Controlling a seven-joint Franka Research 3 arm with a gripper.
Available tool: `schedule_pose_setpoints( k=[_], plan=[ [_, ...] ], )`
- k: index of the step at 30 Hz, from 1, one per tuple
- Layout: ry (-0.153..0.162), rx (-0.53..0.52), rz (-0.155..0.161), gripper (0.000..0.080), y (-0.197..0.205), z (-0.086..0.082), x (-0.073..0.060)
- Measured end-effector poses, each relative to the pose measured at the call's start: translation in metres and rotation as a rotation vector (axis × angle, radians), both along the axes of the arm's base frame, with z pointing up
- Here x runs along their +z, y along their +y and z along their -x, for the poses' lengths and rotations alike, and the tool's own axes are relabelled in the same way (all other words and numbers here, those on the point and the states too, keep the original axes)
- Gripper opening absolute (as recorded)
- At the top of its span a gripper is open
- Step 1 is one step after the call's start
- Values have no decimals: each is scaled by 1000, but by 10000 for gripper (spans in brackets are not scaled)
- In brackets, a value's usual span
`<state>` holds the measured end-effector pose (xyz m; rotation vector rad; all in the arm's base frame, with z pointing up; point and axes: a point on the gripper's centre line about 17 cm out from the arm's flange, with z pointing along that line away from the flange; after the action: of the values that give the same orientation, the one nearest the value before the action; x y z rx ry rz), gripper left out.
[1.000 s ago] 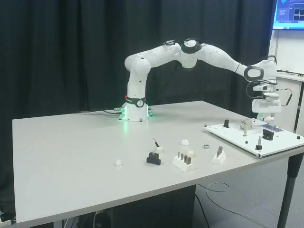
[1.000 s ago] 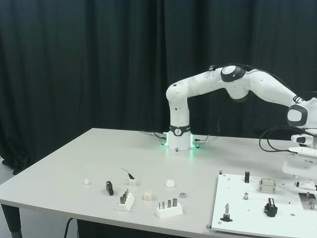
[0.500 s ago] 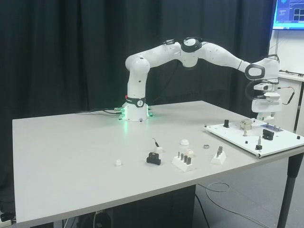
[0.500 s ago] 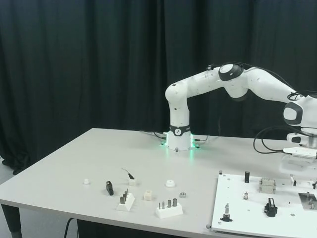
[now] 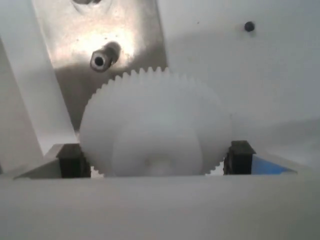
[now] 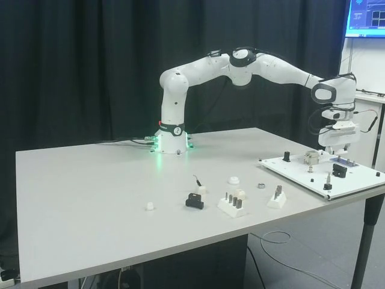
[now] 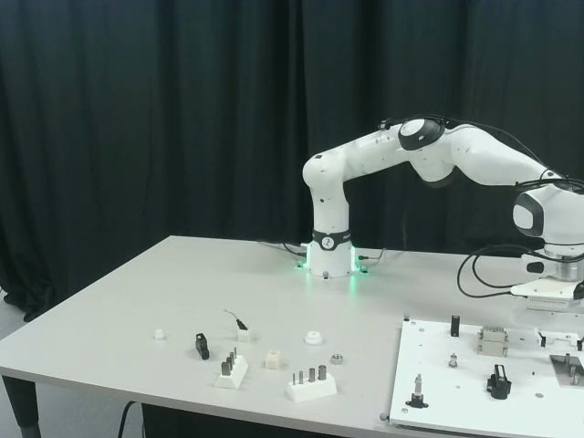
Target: Insert large gear.
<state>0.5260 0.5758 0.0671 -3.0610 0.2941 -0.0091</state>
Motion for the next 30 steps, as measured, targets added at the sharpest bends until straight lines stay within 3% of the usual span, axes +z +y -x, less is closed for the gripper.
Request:
schedule_pose_setpoints(
  k=[13,30],
  plan=[
    [53,-25,-56,589,21,18,-5],
    [80,-64,-44,589,33,37,-16]
  ],
)
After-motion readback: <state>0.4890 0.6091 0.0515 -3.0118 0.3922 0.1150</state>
